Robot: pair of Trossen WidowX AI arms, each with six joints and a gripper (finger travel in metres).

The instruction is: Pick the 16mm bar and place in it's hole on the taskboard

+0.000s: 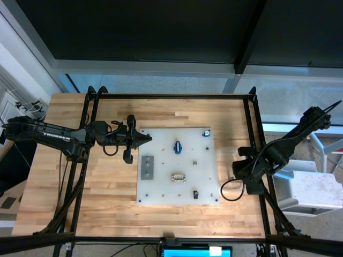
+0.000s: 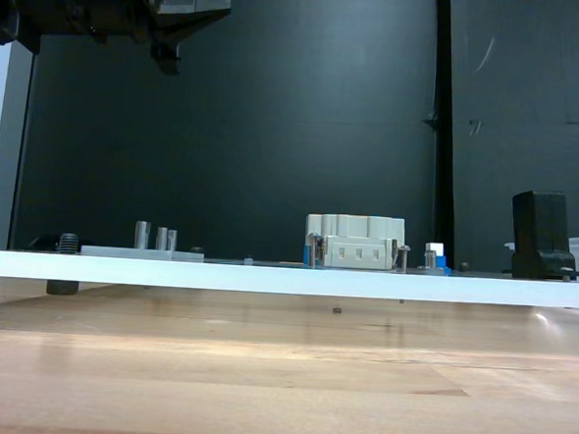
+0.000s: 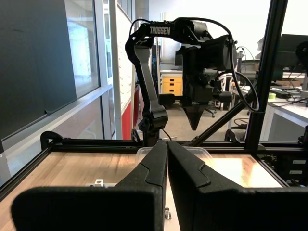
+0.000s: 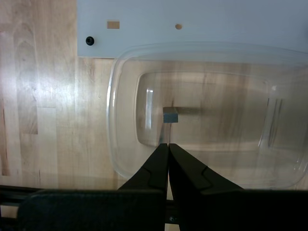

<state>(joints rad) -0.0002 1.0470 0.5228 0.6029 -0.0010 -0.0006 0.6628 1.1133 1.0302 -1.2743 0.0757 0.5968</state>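
Note:
A short grey bar (image 4: 170,115) lies free on the floor of a clear plastic tray (image 4: 113,86), off the board's right edge. My right gripper (image 4: 168,144) hovers above that tray, its tips just short of the bar, shut with nothing held. From above, the right gripper (image 1: 237,169) sits over the tray (image 1: 225,155) beside the white task board (image 1: 161,193). My left gripper (image 1: 149,137) is raised over the board's far left corner, shut and empty; its fingertips (image 3: 167,142) meet. It shows high in the low view as the left gripper (image 2: 222,2).
On the board stand a grey block (image 1: 146,167) with short pegs (image 2: 143,235), a beige connector (image 1: 178,177), a blue part (image 1: 177,146) and a black part (image 2: 540,232). A black frame (image 1: 252,128) borders the wooden table.

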